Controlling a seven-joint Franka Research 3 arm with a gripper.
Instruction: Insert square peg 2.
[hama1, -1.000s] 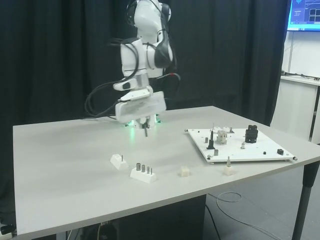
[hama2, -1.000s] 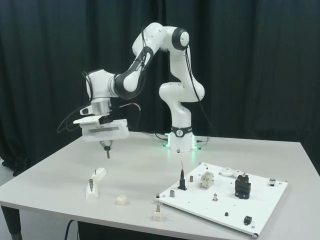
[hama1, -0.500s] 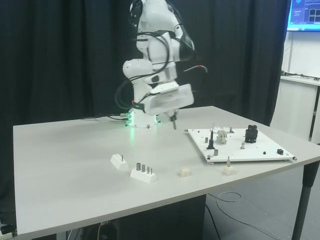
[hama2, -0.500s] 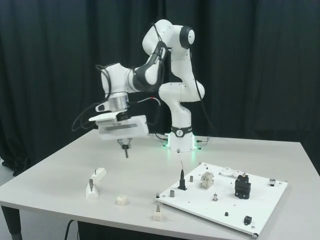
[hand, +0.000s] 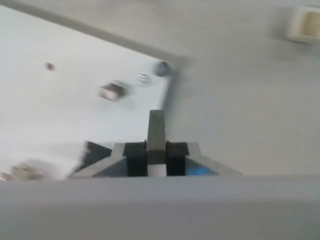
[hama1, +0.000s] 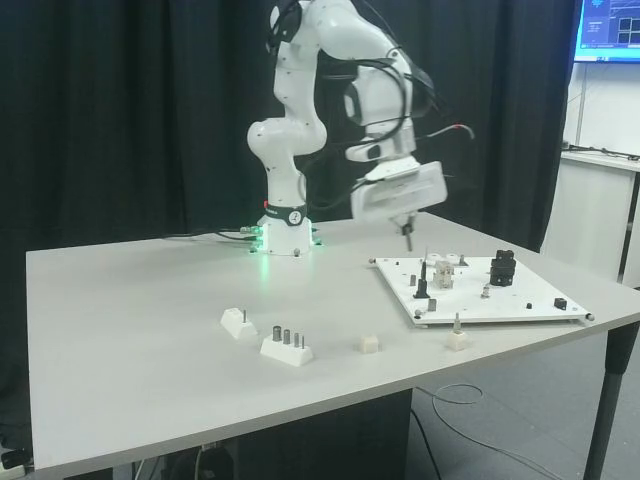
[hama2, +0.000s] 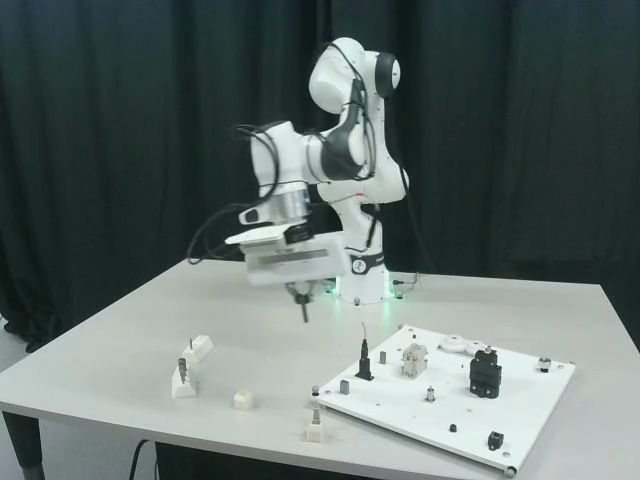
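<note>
**White board not reached: peg held, insertion still to do**

Grey table carries everything, and I go over it from the left of the first room view. Nearest that side stand two small white holders. One has a single pin. The other has three, and no slot on it looks vacant from here, though I cannot be sure. Next come a small cube and a block with a pin upright in it, both near the table's front edge.

Above and behind these hangs my pincer, closed on the peg. The wrist view shows the peg clamped between my two black pads, its free end pointing down. I judge the pick-up done.

Further right lies the board with its fixtures. My pincer is in the air just over its near-left corner, well clear of the surface. I judge the carry nearly over. Left to do: find the square hole, line the peg up, lower it in and let go. I cannot tell from these views which hole is meant.
</note>
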